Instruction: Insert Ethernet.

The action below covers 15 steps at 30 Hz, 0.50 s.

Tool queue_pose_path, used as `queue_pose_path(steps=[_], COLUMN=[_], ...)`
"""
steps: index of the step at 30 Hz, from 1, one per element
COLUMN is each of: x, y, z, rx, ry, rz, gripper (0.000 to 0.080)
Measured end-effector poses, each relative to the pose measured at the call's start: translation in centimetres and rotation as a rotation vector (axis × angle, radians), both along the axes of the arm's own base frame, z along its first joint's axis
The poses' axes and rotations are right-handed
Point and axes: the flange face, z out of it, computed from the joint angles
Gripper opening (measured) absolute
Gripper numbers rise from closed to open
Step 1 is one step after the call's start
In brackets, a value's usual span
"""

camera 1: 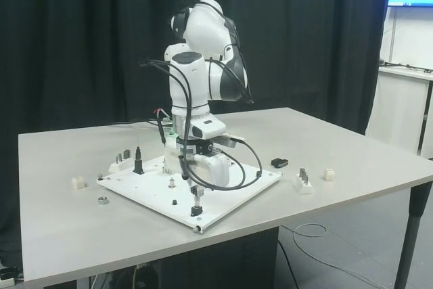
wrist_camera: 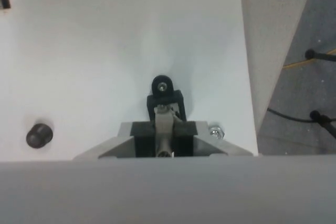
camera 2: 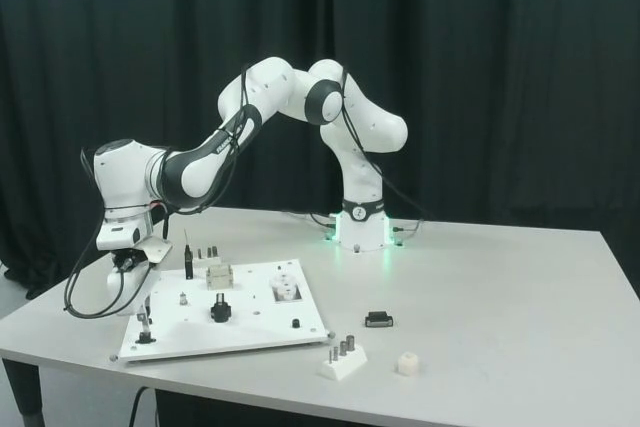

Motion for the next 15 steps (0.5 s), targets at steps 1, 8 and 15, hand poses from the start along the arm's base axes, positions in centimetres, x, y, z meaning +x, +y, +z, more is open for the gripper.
queue_pose_path(steps=[1,8,15], x=[0.0,-0.06,-0.14], y=[0.0,-0.15,-0.34], z=[0.0,0.0,-0.01], rx=[0.001,0.005,0.004], ry=[-0.001,-0.002,-0.002], rz=[-0.001,-0.019,-0.032], gripper=[0.0066,0.0065,0.0065])
